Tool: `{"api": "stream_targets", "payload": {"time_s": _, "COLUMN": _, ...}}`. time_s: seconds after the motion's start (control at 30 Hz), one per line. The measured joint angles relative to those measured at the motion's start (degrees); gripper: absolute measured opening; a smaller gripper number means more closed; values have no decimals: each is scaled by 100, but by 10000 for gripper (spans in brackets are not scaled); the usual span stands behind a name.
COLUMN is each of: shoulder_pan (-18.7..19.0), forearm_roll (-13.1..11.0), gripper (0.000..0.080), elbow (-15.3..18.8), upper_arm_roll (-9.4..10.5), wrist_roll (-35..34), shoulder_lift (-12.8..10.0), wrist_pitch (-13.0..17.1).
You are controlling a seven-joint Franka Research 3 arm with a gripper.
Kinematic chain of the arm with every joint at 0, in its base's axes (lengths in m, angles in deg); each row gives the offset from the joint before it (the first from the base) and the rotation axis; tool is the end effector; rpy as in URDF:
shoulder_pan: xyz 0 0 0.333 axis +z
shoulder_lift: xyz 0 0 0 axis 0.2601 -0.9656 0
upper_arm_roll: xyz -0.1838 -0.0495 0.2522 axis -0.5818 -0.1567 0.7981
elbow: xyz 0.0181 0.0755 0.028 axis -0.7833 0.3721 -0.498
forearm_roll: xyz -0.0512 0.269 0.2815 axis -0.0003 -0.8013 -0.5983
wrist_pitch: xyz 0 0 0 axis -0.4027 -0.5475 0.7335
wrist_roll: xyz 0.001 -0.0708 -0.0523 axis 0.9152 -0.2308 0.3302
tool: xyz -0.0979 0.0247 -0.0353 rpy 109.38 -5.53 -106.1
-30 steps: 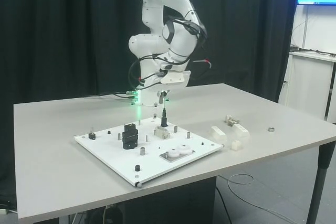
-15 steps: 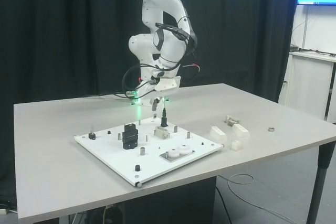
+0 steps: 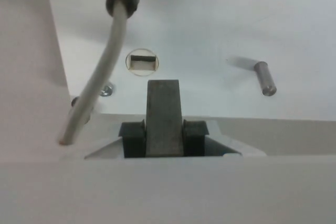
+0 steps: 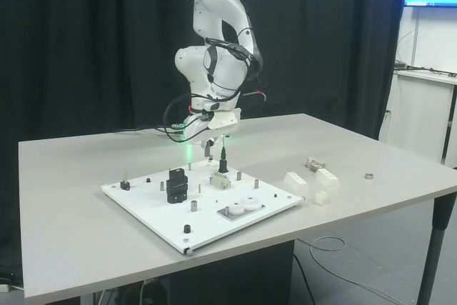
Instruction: Insert square peg 4.
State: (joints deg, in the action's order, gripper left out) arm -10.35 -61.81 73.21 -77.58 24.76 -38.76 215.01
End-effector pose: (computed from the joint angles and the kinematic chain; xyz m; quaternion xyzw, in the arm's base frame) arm 0.4114 -0.1362 0.2547 0.9547 -0.2347 -0.1573 0.0927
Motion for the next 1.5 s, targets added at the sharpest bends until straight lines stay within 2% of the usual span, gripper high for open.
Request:
{"api": "stream_targets", "payload": {"time_s": 0.53, "shoulder_pan": 0, "forearm_roll": -64, "gripper": 151, "elbow": 179, "upper_arm_roll": -56, "wrist_roll": 265, "shoulder_lift": -10, "wrist_pitch": 205}}
{"api": "stream_targets", "payload": {"time_s": 1.07, "shoulder_pan": 0, "forearm_roll": -387, "gripper": 150, "elbow": 257, "upper_arm_roll": -145, "wrist_roll": 430, "shoulder_lift": -92, "wrist_pitch": 456}}
{"api": "stream_targets", "payload": {"time_s": 1.5, "shoulder_pan": 0, "forearm_roll": -417, "gripper": 150, "elbow": 267, "upper_arm_roll": -200, "wrist_roll": 447, "shoulder_lift": -201, "wrist_pitch": 618}}
